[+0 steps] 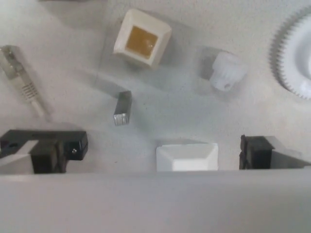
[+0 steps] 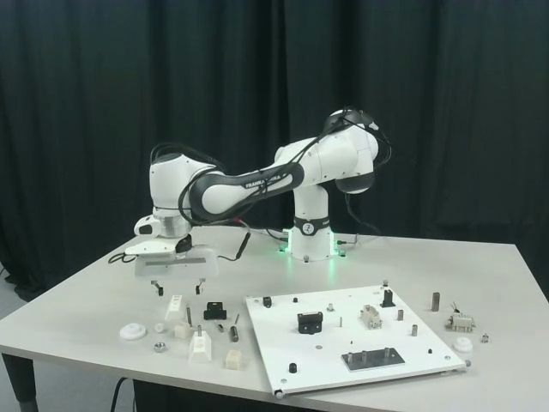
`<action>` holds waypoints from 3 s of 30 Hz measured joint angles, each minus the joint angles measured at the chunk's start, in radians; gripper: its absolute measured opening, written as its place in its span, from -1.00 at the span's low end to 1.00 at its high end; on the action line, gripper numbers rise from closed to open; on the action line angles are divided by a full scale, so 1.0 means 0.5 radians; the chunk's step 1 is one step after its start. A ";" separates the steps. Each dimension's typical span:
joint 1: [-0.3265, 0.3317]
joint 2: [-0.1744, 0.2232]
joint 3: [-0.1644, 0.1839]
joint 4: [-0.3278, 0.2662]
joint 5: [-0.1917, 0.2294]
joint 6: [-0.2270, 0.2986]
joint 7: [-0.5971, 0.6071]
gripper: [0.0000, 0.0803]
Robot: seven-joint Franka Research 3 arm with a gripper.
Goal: Remove square peg 1.
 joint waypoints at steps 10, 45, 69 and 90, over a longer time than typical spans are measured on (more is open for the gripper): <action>0.008 0.000 -0.005 0.000 -0.003 -0.003 0.004 0.99; 0.027 -0.002 -0.054 0.063 -0.004 -0.002 0.025 0.99; 0.039 -0.008 -0.069 0.100 -0.015 -0.015 0.047 0.99; 0.323 -0.024 -0.164 0.023 -0.016 -0.377 0.484 0.99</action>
